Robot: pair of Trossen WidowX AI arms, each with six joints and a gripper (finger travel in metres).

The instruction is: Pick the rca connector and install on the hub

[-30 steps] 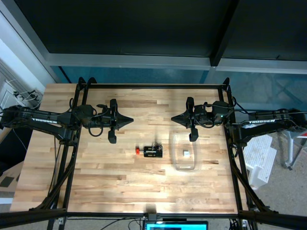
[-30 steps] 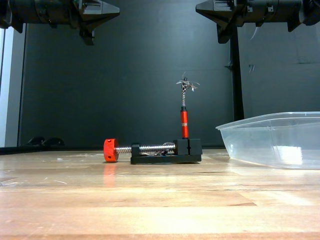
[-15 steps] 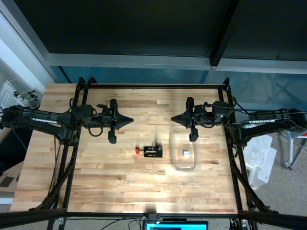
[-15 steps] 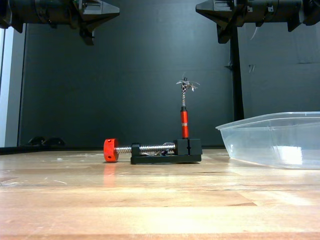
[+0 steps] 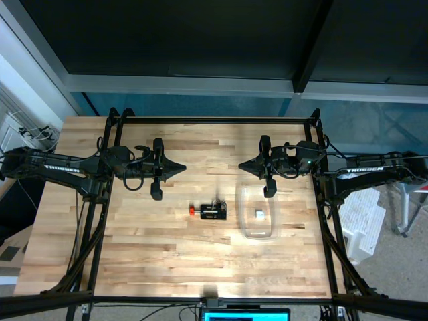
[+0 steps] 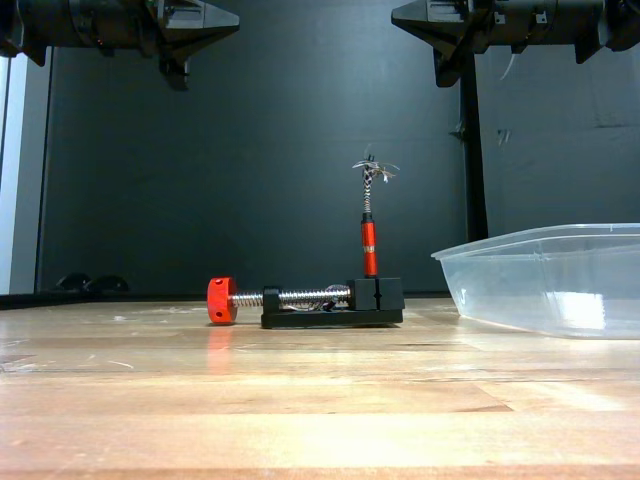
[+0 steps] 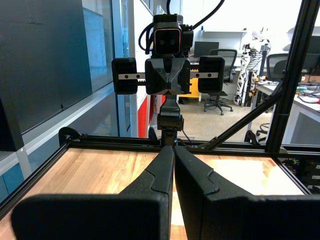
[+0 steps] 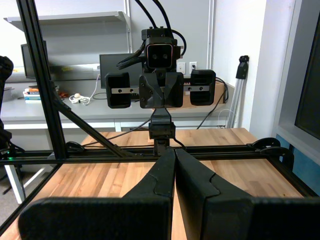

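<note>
The hub (image 5: 212,212) is a small black block with a red knob at its left end, lying mid-table; the low view shows it side-on (image 6: 335,303). The rca connector (image 5: 216,201) looks like a tiny dark grey speck at the hub's far right part. In the low view it is a thin upright stem (image 6: 368,235), red lower down, with a frayed silvery tip. My left gripper (image 5: 182,168) hangs high over the far left, shut and holding nothing, fingertips meeting (image 7: 172,146). My right gripper (image 5: 242,166) mirrors it at the far right, shut and holding nothing (image 8: 171,149). Both are well above and behind the hub.
A clear plastic tray (image 5: 257,233) sits right of the hub, under the right arm, with a tiny white square piece (image 5: 259,213) inside; its wall shows in the low view (image 6: 540,275). A black frame rail (image 5: 214,120) borders the table.
</note>
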